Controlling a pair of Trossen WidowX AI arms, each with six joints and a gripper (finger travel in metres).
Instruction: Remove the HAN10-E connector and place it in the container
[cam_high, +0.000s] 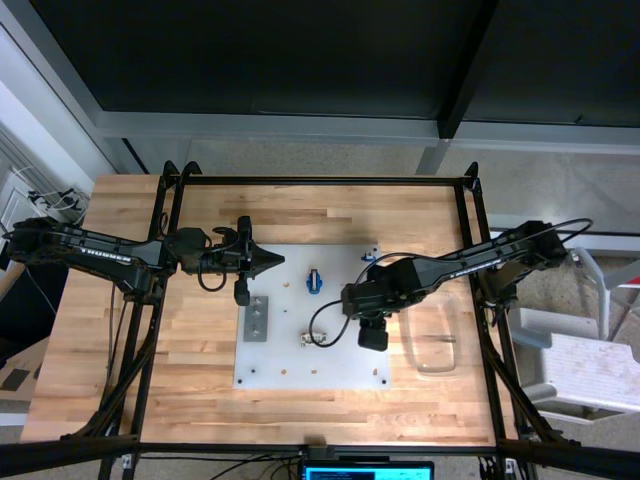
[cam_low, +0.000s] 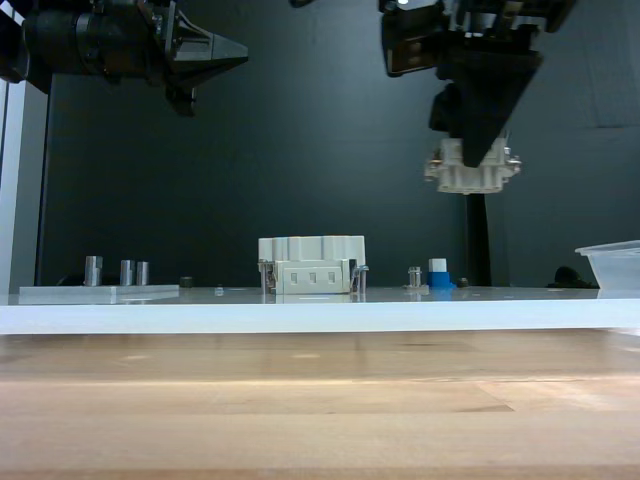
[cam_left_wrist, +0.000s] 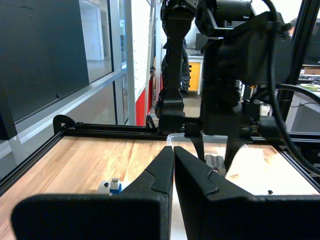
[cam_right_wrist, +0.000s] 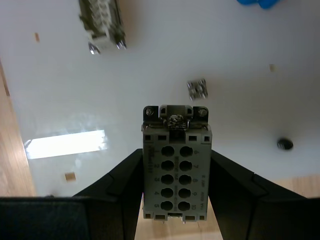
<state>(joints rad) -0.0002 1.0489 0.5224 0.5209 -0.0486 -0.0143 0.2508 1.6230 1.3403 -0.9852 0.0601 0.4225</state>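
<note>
The grey-beige HAN10-E connector (cam_right_wrist: 175, 145) hangs in the air above the white board (cam_high: 300, 370), its pin holes facing the right wrist camera. My right gripper (cam_right_wrist: 175, 172) is shut on it, one finger on each long side. In the low view the HAN10-E connector (cam_low: 470, 170) sits well above the board under the right gripper (cam_low: 478, 135). The clear container (cam_high: 435, 340) stands on the wood just right of the board, beside the right gripper (cam_high: 372, 332). My left gripper (cam_high: 275, 260) hovers over the board's far left part, shut and holding nothing.
A beige socket housing (cam_low: 311, 265) stays on the board near its front edge. A small blue connector (cam_high: 314, 281) stands mid-board. A flat grey plate (cam_high: 257, 318) with pegs lies at the board's left. A black frame (cam_high: 470, 230) rings the table.
</note>
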